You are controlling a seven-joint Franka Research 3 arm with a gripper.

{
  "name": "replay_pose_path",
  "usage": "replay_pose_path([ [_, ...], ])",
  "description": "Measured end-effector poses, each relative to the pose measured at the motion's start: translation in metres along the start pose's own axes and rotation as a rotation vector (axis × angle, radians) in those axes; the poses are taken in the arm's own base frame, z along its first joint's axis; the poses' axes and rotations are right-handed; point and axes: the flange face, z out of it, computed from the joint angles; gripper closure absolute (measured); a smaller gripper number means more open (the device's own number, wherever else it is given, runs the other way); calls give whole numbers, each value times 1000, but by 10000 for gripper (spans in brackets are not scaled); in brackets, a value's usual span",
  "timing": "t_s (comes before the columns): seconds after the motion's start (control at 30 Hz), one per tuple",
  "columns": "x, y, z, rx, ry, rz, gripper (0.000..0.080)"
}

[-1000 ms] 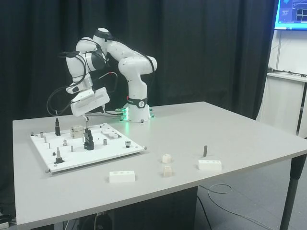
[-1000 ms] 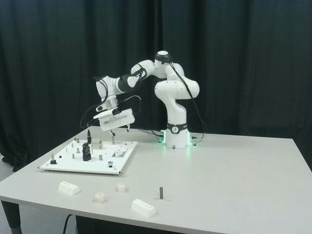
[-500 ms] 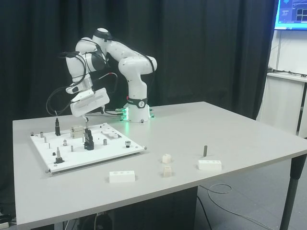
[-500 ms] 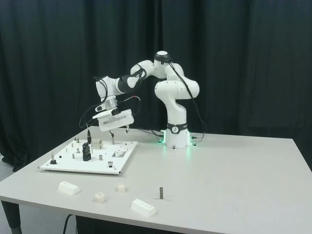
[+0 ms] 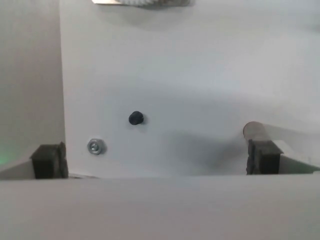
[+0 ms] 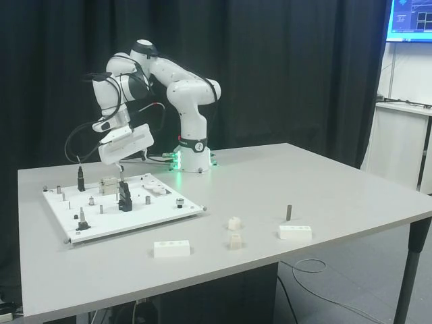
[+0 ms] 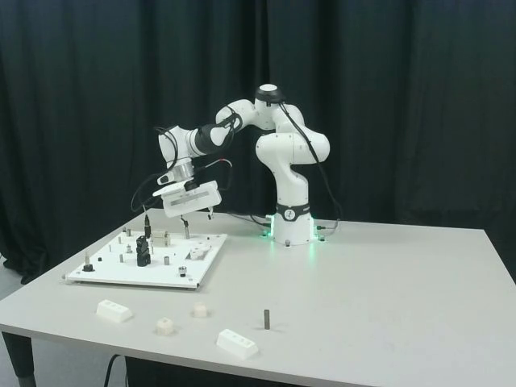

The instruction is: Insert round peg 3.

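White board (image 6: 135, 202) is lain flat on the grey worktop (image 6: 324, 182), and the jaws are held wide above its rear edge, on the side nearest the arm's base; nothing is gripped between the fingers (image 5: 49, 160). A loose round peg (image 6: 289, 212) is stood upright on the worktop well apart from the board, beyond its front corner and far from the jaws, just beside a white block (image 6: 295, 232). In the wrist view a board edge is seen close to one finger, with bare worktop past it. Between the fingers a black stud (image 5: 136, 118) and a small nut (image 5: 95, 146) are seen on the board. Open worktop is left between board and peg.
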Motion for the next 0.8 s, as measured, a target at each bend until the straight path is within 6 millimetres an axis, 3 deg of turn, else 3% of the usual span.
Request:
replay_pose_path([
  [0.8,-5,6,16,9,-36,5,3],
])
